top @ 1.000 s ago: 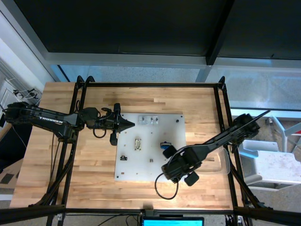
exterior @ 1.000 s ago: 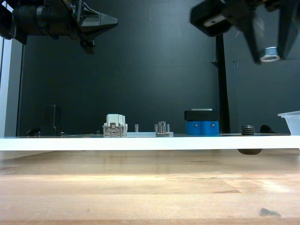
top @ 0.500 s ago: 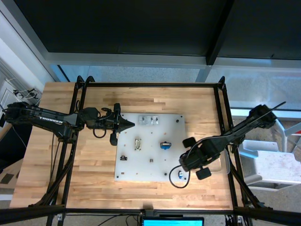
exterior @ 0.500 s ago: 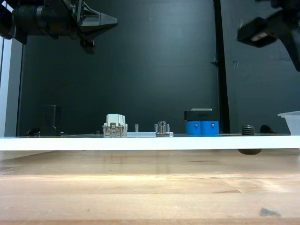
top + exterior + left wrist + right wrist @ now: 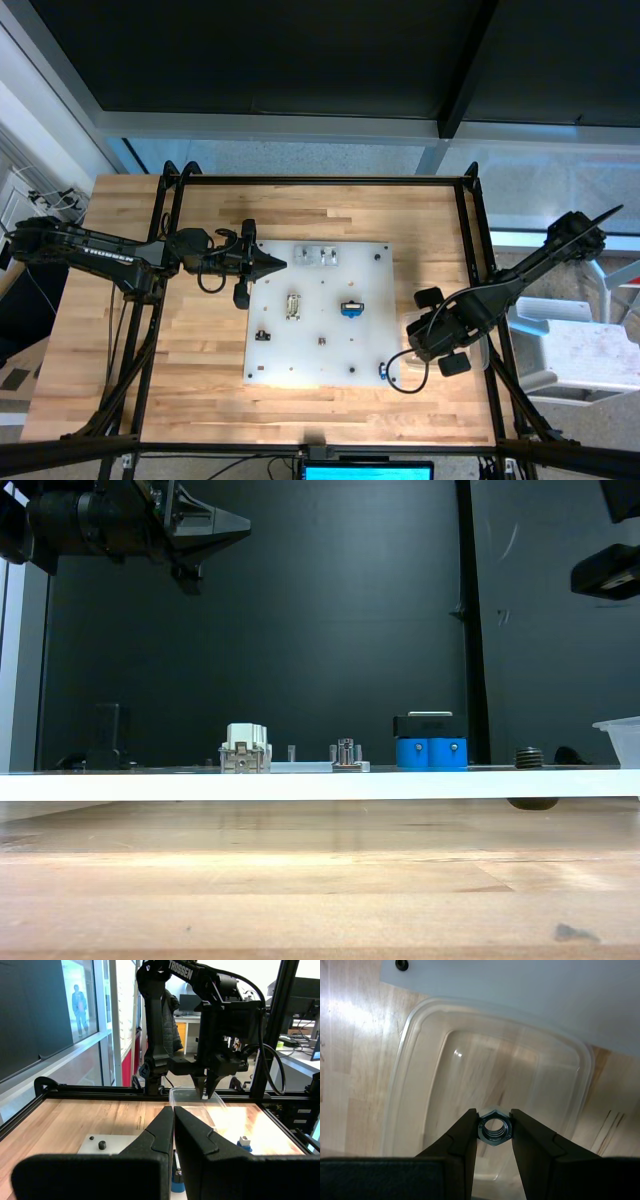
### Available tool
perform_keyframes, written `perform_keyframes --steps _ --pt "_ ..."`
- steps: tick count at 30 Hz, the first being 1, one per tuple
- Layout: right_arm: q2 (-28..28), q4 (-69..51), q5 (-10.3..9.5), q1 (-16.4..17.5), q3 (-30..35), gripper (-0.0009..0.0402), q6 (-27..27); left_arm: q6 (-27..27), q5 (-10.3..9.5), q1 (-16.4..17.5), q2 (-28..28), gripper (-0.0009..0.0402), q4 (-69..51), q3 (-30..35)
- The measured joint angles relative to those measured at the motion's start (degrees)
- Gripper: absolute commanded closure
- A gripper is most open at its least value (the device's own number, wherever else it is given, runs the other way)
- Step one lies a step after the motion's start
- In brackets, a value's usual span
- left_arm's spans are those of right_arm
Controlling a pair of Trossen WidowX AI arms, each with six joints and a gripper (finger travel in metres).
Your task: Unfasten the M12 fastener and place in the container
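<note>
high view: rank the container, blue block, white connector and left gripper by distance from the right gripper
1. container, directly beneath the right gripper, which holds the nut.
2. blue block, to the left on the white board.
3. white connector, further left.
4. left gripper, shut, at the board's far-left edge.

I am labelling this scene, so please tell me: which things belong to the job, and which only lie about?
Job: silver nut, clamped in right gripper above the clear container; bare black stud on the white board.
Lying about: blue block, white connector; left gripper, shut, idle over the board's left edge.
</note>
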Motion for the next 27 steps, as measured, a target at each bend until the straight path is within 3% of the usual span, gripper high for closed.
perform_keyframes --steps 12,27 --pt "-1.11 -0.09 0.11 0.61 -1.84 0.0361 0.07 0.00 0.00 0.00 0.00 0.0393 0.00 -0.02" --pt "-1.11 0.00 0.11 0.70 -3.06 0.0259 0.02 -0.02 0.00 0.00 0.00 0.0393 0.00 0.00"
